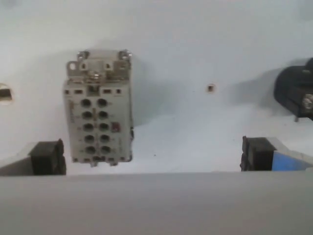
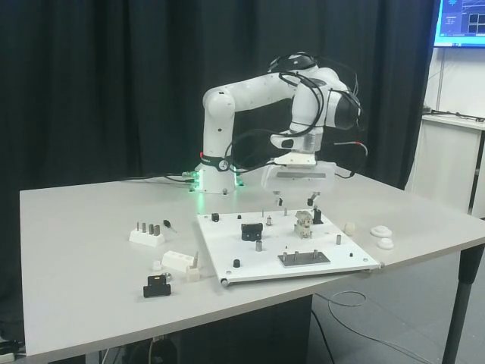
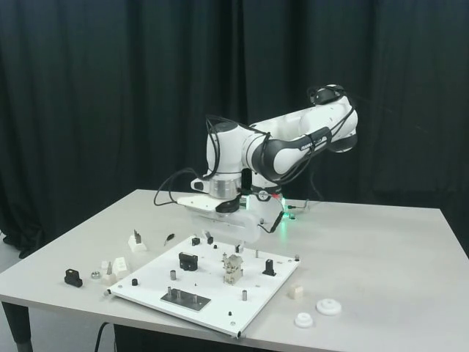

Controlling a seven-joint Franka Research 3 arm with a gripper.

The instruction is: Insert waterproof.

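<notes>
wrist: close, looking down | room views: far, opposite front corners | shared: white board point(image 2: 284, 250)

Robotics lab, black curtains point(image 3: 110, 88) all round, white arm point(image 2: 258, 98) bolted to grey table point(image 2: 76, 250), white board point(image 3: 212, 282) of test fixtures, wall screen point(image 2: 460, 23)

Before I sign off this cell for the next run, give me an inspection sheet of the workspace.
Surface: grey table carrying a white square board.
Job's things: grey multi-hole connector block standing on the board; no waterproof part identifiable.
Clutter: small white blocks, a black bracket and white round discs lie off the board.
Gripper: gripper open, empty, hovering above the connector block.
Cables: black cables run along the arm; more hang under the table.
Surroundings: black curtain; screen at one corner.
</notes>
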